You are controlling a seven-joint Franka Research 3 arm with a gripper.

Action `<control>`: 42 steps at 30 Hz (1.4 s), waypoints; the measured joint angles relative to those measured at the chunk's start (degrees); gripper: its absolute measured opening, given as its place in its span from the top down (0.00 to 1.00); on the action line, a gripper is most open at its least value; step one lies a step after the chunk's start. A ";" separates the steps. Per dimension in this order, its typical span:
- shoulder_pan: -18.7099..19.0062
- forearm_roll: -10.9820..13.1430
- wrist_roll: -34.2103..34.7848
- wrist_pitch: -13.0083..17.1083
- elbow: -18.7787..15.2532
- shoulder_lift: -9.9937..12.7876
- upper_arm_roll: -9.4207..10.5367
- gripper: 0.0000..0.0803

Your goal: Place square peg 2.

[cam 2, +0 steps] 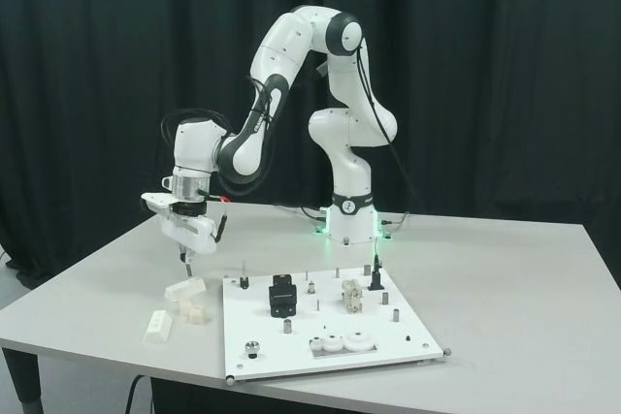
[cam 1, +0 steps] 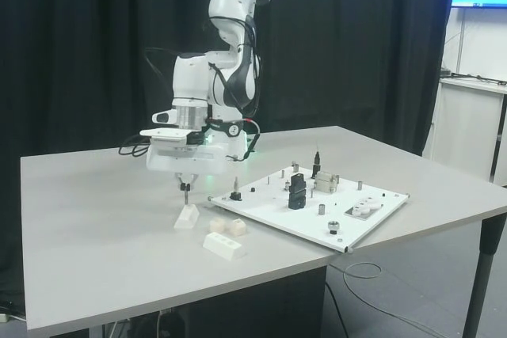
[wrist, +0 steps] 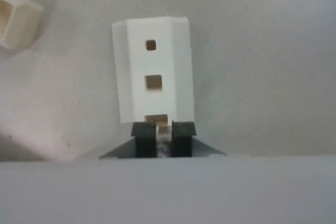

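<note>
A white block (wrist: 153, 72) with three square holes in a row lies on the grey table (wrist: 262, 77). My gripper (wrist: 164, 139) hangs just above the end of the block by the nearest hole (wrist: 156, 119). Its black fingers (wrist: 144, 137) are shut on a thin square peg (wrist: 163, 134) that points down. From the first room view the peg (cam 1: 184, 189) hangs a little above the block (cam 1: 188, 217) under the gripper (cam 1: 184, 182). The second room view shows the gripper (cam 2: 184, 257) over the same block (cam 2: 184, 290).
Two more white blocks (cam 1: 226, 225) (cam 1: 223, 246) lie near the table's front edge; one (wrist: 16, 19) shows in the wrist view. A white board (cam 1: 372, 223) with small black and grey parts lies to the right of them.
</note>
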 joint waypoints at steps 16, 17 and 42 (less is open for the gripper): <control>0.03 2.14 0.00 2.60 -1.38 0.35 0.93 0.93; 0.03 2.17 0.00 2.85 -1.47 0.43 0.98 0.93; 0.27 2.24 -0.01 4.03 -1.88 0.45 1.17 0.93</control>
